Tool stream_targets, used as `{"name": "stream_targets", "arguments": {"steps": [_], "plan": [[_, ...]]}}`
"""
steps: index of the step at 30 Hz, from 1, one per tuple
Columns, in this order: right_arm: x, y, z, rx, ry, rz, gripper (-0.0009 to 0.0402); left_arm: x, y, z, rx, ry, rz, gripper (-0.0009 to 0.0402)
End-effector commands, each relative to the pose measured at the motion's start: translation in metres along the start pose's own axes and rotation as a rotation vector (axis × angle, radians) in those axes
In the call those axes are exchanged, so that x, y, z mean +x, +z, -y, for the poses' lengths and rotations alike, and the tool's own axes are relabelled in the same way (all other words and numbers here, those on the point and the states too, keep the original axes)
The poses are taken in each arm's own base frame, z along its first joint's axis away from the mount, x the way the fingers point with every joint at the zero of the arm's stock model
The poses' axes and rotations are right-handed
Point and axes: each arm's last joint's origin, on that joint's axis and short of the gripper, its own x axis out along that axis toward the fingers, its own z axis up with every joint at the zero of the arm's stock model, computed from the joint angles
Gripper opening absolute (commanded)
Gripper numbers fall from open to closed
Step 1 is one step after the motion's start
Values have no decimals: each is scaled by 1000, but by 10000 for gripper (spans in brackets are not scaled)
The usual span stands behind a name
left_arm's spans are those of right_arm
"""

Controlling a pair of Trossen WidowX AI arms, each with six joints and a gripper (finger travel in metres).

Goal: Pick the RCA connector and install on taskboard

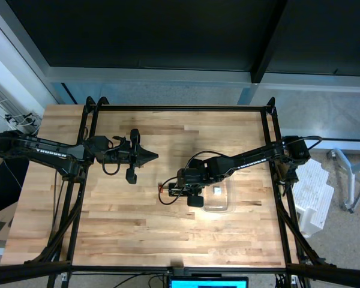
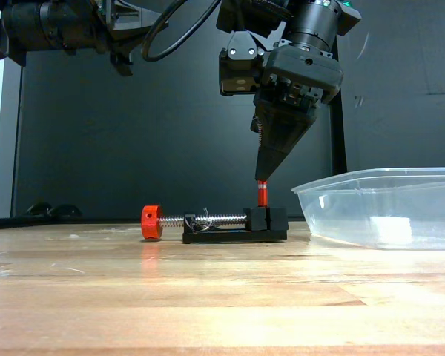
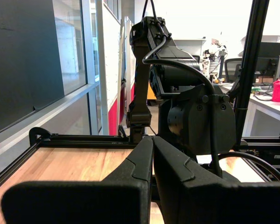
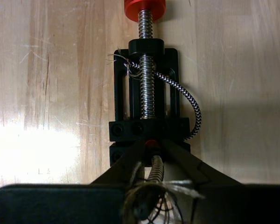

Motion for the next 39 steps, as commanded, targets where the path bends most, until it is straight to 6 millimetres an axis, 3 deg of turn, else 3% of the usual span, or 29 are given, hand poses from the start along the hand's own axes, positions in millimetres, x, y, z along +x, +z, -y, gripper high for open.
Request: {"name": "stream_targets", "arguments": {"steps": [1, 10, 19, 24, 29, 39], "plan": [[-3, 2, 0, 6, 4, 21, 104, 0, 0, 0, 0, 0, 0, 0], [-14, 1, 0, 20, 7, 26, 187, 0, 0, 0, 0, 0, 0, 0], [-37, -7, 2, 5, 1, -5, 202, 0, 0, 0, 0, 0, 0, 0], [-43, -9, 3, 4, -1, 5, 189, 0, 0, 0, 0, 0, 0, 0], [-60, -16, 6, -3, 12, 51, 162, 0, 0, 0, 0, 0, 0, 0], [-108, -40, 17, 8, 36, 372, 38, 0, 0, 0, 0, 0, 0, 0]]}}
